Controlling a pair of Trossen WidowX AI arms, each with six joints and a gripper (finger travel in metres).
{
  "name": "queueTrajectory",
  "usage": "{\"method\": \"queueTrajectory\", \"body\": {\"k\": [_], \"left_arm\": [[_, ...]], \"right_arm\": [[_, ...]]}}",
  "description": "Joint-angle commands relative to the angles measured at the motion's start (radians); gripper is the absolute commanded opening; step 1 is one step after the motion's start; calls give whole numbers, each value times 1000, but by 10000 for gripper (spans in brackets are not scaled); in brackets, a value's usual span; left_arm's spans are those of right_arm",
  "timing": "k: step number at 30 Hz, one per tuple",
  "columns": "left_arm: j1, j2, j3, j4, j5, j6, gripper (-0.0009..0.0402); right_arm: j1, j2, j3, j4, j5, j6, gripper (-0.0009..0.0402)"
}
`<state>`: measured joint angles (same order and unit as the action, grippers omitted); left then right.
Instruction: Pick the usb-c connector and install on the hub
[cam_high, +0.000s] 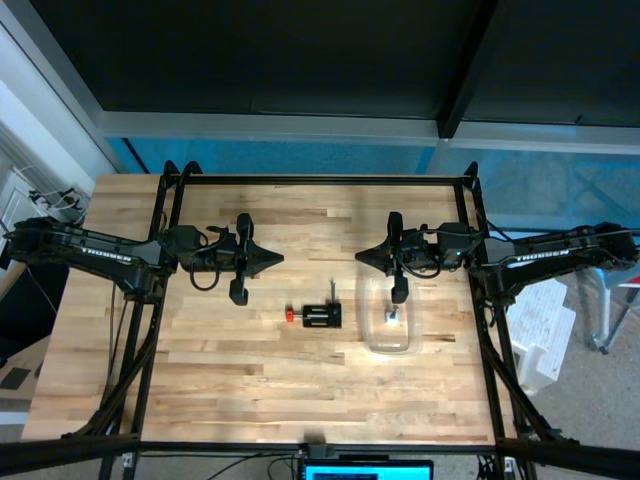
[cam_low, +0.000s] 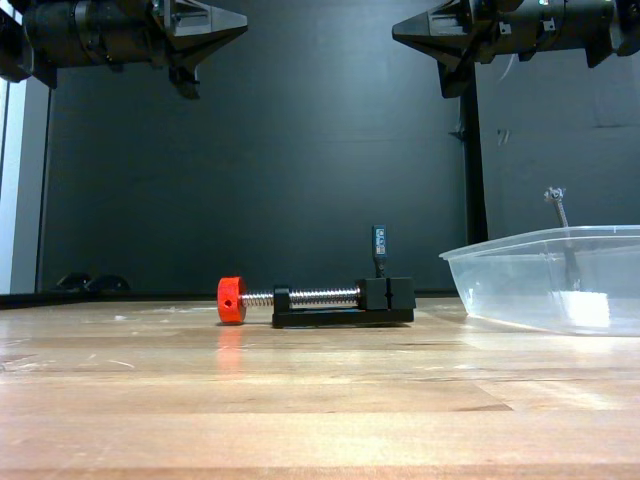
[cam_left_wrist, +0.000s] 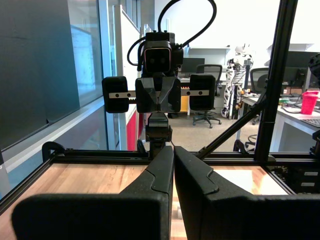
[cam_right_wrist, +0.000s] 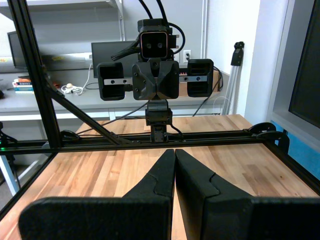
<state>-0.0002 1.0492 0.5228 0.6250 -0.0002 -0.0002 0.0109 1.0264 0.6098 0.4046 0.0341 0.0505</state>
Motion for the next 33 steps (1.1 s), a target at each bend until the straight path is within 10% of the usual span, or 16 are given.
{"method": "queueTrajectory", "body": {"k": [1,16,33], "left_arm": [[0,0,0,0,0,0,0],[0,0,0,0,0,0,0],[0,0,0,0,0,0,0]], "right_arm": [[3,0,0,5,-12,2,0],[5,0,3,-56,-12,29,0],[148,0,252,-855,52,60,0]]}}
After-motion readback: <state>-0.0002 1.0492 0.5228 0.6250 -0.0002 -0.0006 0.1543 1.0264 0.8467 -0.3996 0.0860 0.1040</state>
